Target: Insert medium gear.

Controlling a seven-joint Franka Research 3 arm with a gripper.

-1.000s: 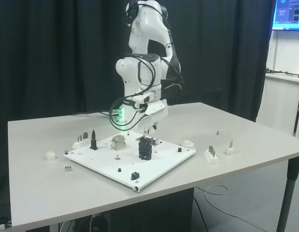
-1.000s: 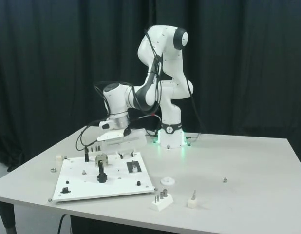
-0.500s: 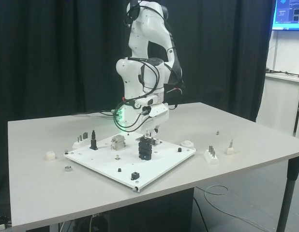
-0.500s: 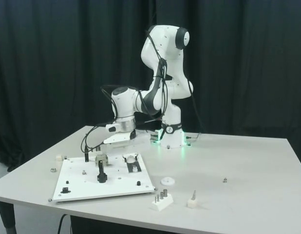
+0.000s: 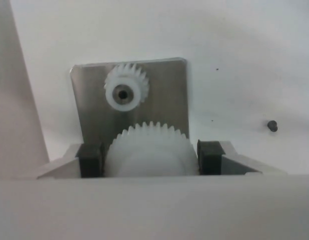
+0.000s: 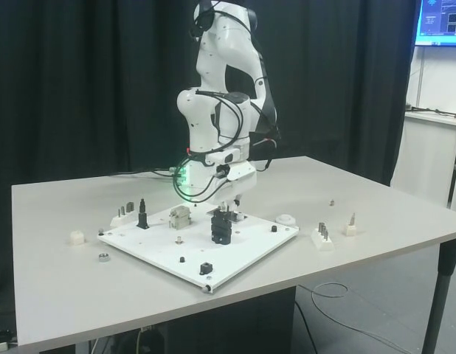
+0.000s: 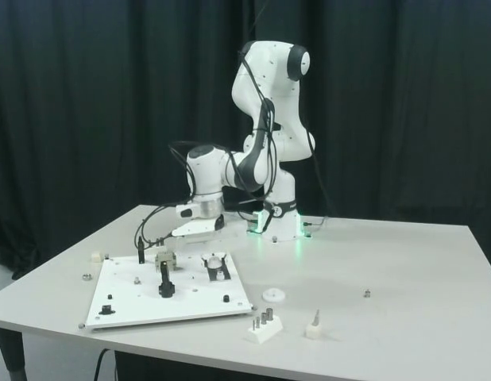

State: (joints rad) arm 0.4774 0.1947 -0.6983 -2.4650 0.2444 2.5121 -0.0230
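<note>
While the white arm (image 7: 253, 151) bends low over the white board (image 6: 235, 247) on the grey desk (image 7: 388, 270), its jaws (image 5: 150, 159) are clamped on the medium gear (image 5: 150, 150). The gear lies flat, teeth pointing out all round, over the grey plate (image 5: 164, 100), just beside a smaller gear (image 5: 126, 93). The wrist hides the gear's near half, and both room views show it too small to make out.
</note>
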